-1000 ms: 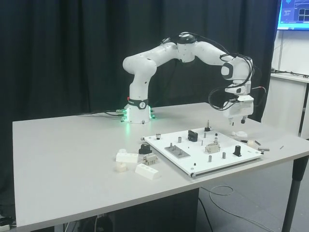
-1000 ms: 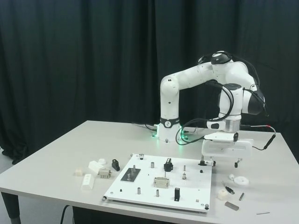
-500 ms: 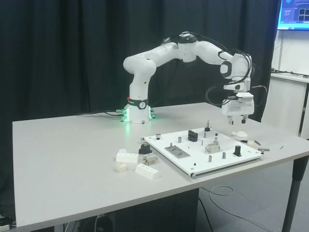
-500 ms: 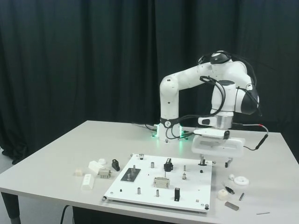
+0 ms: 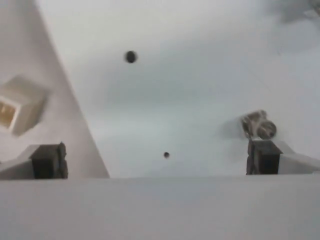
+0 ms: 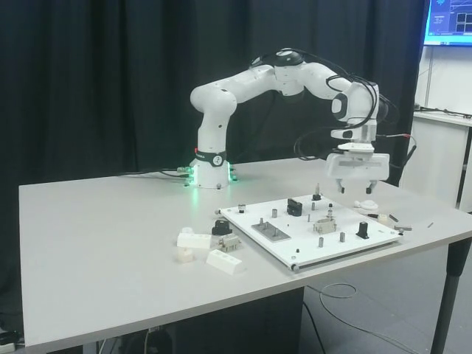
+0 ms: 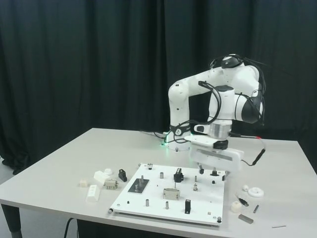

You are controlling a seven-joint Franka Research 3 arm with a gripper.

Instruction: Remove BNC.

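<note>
The BNC, a small metal connector (image 5: 259, 126), stands upright on the white board (image 5: 200, 90). It also shows in the room views as the connector (image 6: 330, 213) and connector (image 7: 195, 187). My gripper (image 6: 355, 189) hangs open a little above the board's far right part. Nothing sits between its fingers, and it is slightly beyond the connector, not touching it. In the wrist view the gripper (image 5: 155, 159) has its black fingertips (image 5: 48, 160) wide apart, and the connector sits just past one of them. From the second room view the gripper (image 7: 212, 173) is over the board's back right.
The board (image 6: 295, 247) carries several small plugs and posts, including a black connector (image 6: 294, 206) and a black pin fitting (image 7: 214, 172) under my gripper. White blocks (image 6: 195, 240) lie on the table beside the board. Loose small parts (image 7: 256, 192) lie on the other side.
The arm has swung from beyond the board's right edge to above its far right part, and the wrist has turned. The fingers have stayed open and hold nothing.
</note>
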